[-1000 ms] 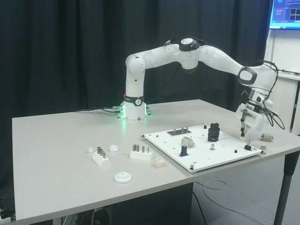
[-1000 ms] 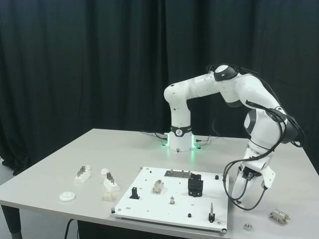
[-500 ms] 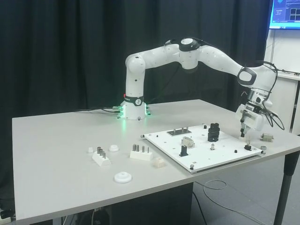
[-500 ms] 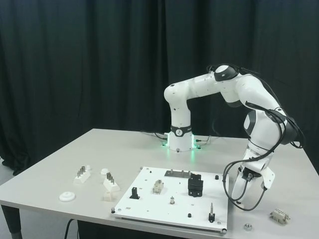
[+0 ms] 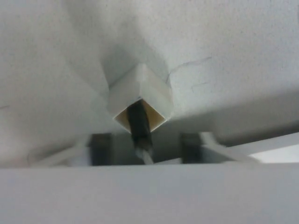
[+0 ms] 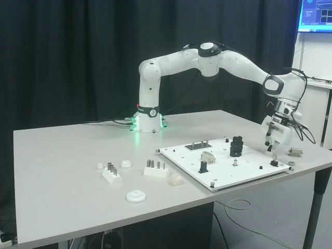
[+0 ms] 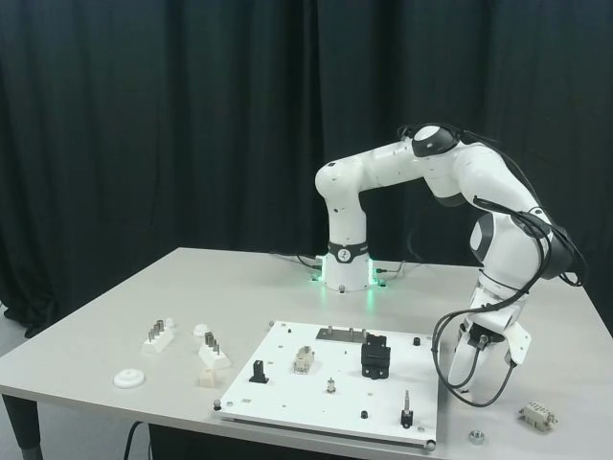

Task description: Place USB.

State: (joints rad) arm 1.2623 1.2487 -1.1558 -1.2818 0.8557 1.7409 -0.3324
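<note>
While the gripper (image 6: 270, 149) hangs at right of frame, its hold unclear, the USB plug (image 5: 138, 122) looks light, rigid; grasp its body.

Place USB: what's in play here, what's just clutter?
In play: gripper, black plug seen between its fingers, small white block under it.
Clutter: white board, white disc, pin blocks, connector, nut.
</note>
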